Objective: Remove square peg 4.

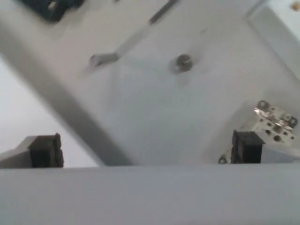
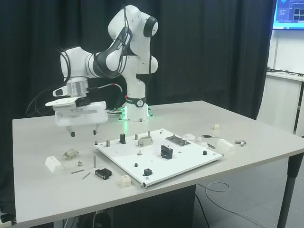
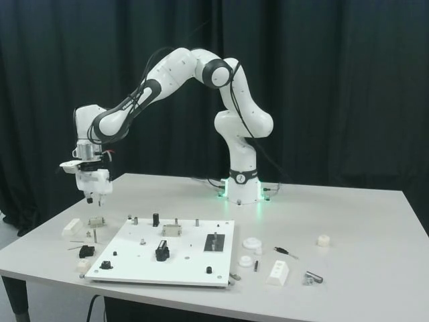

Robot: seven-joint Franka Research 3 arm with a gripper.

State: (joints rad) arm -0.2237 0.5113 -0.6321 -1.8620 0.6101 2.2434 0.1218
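My gripper (image 2: pixel 83 133) hangs open and empty above the table, off the left end of the white board (image 2: pixel 185 164). In the second room view the gripper (image 3: pixel 94 198) is over a small metal part (image 3: pixel 97 221). Two short upright pegs (image 2: pixel 108 142) stand at the board's far left corner, to the right of and below the gripper. I cannot tell which peg is square peg 4. In the wrist view the gripper (image 1: pixel 146 149) shows black fingertips (image 1: pixel 47 151) far apart, with the metal part (image 1: pixel 274 122) beside one of them and a thin pin (image 1: pixel 103 59) beyond.
On the table left of the board are a white block (image 2: pixel 53 164), an upright thin pin (image 2: pixel 94 161), loose rods (image 2: pixel 78 171) and a black piece (image 2: pixel 103 173). The board carries black fixtures (image 2: pixel 166 152). White parts (image 2: pixel 225 145) lie to its right.
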